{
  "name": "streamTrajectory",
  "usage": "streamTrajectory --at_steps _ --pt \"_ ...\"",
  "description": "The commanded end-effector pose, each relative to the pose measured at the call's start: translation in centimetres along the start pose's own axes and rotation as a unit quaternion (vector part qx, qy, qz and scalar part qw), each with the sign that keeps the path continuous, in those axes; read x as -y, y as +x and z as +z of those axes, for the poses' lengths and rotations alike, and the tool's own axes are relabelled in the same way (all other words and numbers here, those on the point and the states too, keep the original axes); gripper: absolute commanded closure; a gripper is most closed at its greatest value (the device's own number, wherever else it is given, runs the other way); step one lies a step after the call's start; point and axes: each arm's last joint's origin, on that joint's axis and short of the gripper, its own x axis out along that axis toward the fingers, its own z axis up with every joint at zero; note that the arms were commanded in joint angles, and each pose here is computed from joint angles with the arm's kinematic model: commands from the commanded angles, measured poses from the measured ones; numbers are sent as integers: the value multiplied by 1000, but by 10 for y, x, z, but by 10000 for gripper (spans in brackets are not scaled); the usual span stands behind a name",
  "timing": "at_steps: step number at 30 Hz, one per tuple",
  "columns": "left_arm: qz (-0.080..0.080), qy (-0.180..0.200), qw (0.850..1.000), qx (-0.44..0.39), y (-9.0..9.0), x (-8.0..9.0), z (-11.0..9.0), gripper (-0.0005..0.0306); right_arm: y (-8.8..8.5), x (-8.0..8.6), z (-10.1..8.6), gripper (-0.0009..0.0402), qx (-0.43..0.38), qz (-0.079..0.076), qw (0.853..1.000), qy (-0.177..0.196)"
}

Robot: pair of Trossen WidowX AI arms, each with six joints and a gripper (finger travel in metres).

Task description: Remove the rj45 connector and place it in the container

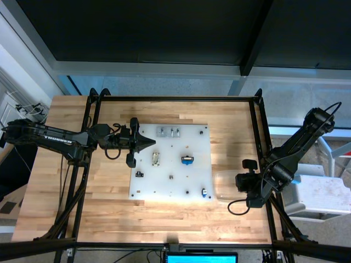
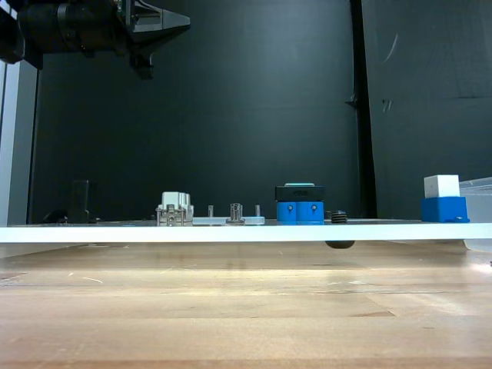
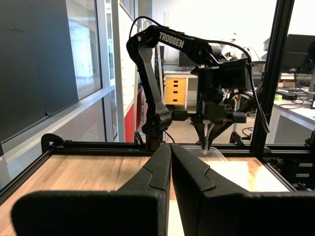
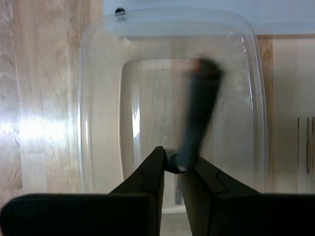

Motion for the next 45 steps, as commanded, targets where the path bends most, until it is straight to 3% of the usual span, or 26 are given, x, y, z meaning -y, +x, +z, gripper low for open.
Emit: streamTrajectory --at_steps 1,9,15,45 --pt "0 0 1000 0 0 0 0 300 0 1 -1 300 -4 -5 1000 -2" --pt "0 0 1000 0 0 0 0 300 0 1 -1 212 -4 -7 1000 -2" --pt "0 0 1000 0 0 0 0 300 0 1 -1 175 -4 -7 1000 -2" --pt "0 0 1000 0 0 0 0 300 0 1 -1 187 -4 -7 1000 -2"
